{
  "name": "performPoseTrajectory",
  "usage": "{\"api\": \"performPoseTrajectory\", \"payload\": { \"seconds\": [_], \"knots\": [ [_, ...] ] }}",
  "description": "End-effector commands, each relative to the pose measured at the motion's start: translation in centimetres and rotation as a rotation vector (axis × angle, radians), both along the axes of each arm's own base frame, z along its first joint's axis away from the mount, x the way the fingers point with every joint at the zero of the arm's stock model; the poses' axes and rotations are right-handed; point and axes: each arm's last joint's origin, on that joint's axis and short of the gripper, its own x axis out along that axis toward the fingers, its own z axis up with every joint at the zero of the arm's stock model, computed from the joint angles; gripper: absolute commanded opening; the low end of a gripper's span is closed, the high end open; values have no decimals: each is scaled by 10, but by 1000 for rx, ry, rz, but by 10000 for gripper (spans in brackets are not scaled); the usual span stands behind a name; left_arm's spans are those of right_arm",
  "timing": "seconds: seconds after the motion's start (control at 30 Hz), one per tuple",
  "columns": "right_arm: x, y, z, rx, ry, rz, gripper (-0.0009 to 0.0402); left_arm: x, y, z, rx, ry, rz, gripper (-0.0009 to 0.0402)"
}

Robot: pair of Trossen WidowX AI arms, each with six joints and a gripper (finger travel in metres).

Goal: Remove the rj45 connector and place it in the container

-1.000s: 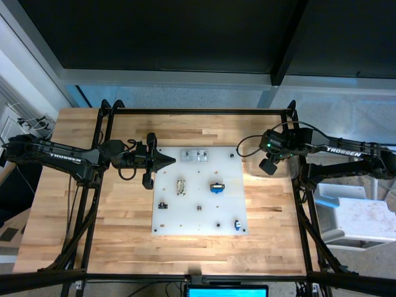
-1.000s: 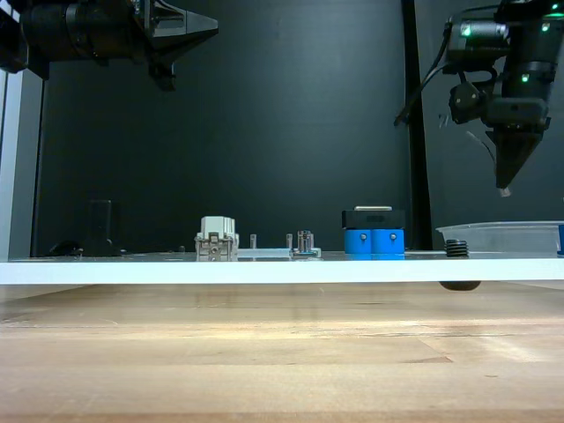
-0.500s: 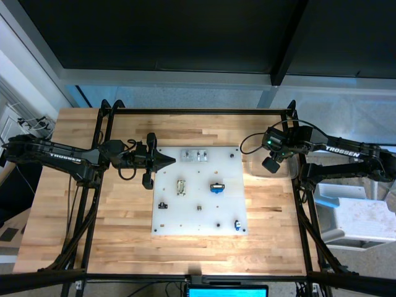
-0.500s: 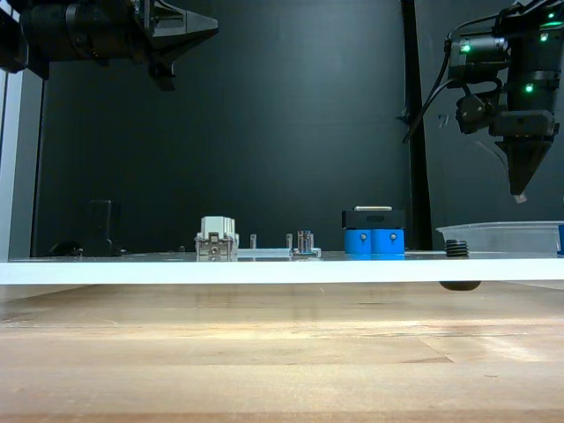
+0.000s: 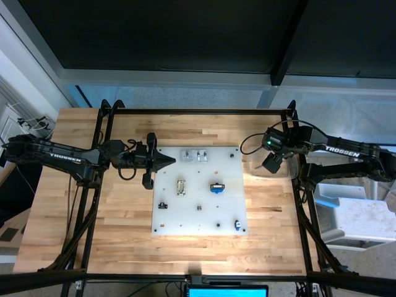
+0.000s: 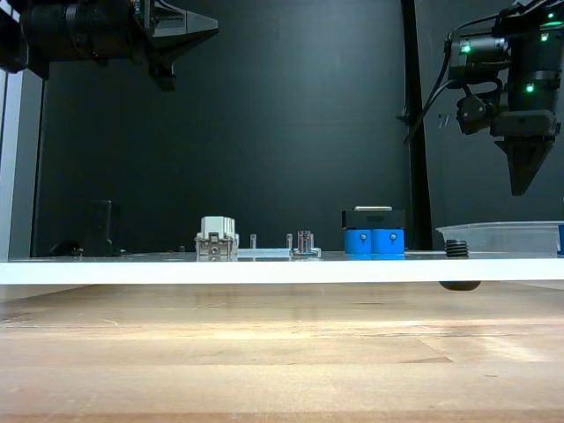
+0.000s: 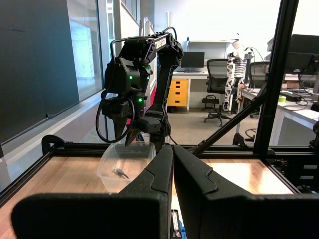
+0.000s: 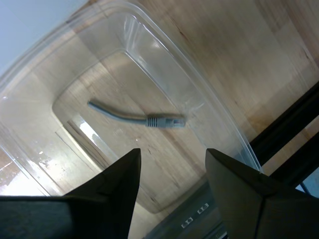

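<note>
The rj45 connector (image 8: 163, 121), a small plug on a short grey cable, lies loose on the floor of the container (image 8: 164, 47), a clear plastic tub; it also shows as a small dark shape (image 7: 119, 173) in the left wrist view. My right gripper (image 8: 172, 152) hangs open just above the container (image 5: 281, 168), fingers apart and empty, tip (image 6: 520, 188) pointing down over the tub's rim (image 6: 502, 229). My left gripper (image 5: 171, 160) is shut and empty, held high at the board's left edge (image 6: 213, 31).
The white board (image 5: 185, 213) carries a blue-and-black part (image 5: 216, 187), a grey block (image 5: 180, 187) and a small blue socket block (image 5: 237, 224). Black frame posts stand behind and beside the container (image 7: 124, 158).
The right gripper drifted right over the tub, dropped slightly and opened. The pale piece held at its tip earlier is gone from the fingers. The left arm stayed still.
</note>
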Motion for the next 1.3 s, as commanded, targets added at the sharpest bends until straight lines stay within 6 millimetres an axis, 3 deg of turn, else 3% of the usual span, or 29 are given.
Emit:
{"api": "performPoseTrajectory", "payload": {
  "seconds": [0.03, 0.3, 1.3],
  "knots": [
    [-1, 0, 0, 3, 8, -2, 200, 0, 0, 0, 0, 0, 0, 0],
    [-1, 0, 0, 3, 8, -2, 217, 0, 0, 0, 0, 0, 0, 0],
    [0, 0, 0, 0, 2, 1, 216, 0, 0, 0, 0, 0, 0, 0]
  ]
}}
